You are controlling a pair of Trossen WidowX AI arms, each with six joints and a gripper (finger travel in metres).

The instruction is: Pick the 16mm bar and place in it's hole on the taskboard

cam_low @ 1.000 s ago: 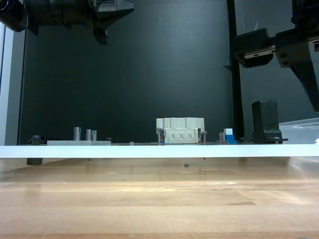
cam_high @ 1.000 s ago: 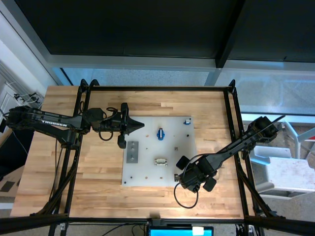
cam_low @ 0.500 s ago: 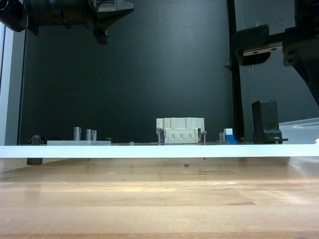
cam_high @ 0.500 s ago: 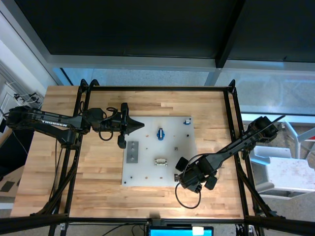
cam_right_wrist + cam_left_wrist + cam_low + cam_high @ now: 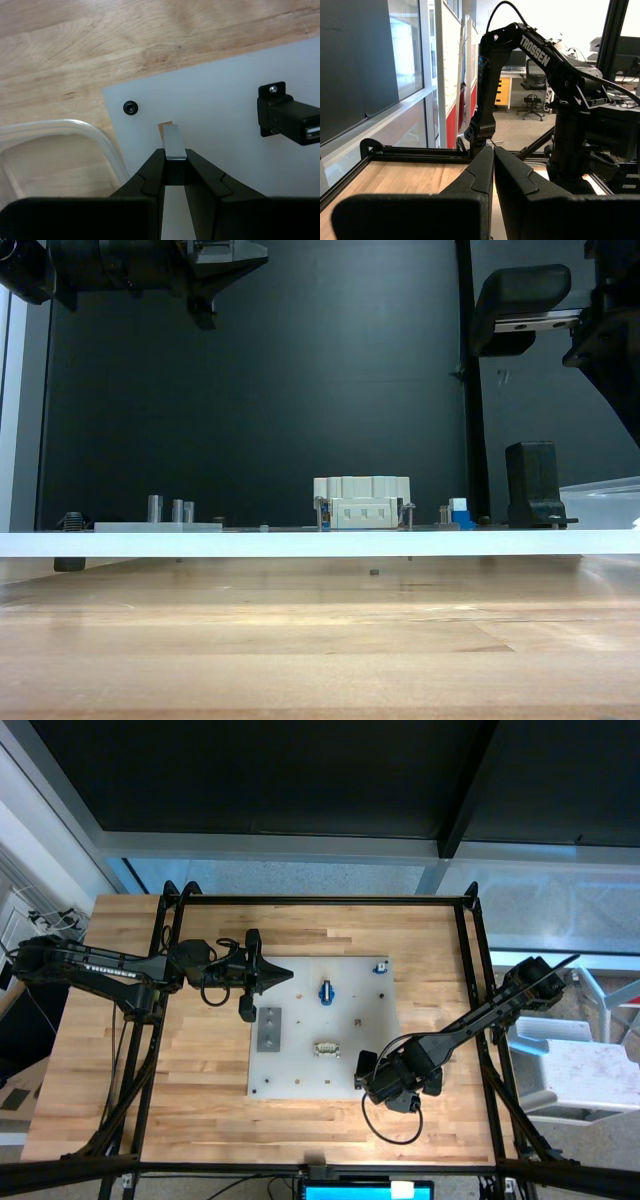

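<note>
Here, at the lower right of the high view, the right gripper (image 5: 373, 1081) hangs over the near right corner of the taskboard (image 5: 300, 1060). Its wrist camera shows the fingers closed on the 16mm bar (image 5: 174, 142), whose end sticks out past the fingertips, just short of a small tan hole (image 5: 165, 126) in the white plate. I'd nudge the bar squarely over that opening, hold it plumb, descend slowly, and release only once it is seated. Farther back, toward the board's upper left, the left gripper (image 5: 282, 976) hovers pinched together, holding nothing.
</note>
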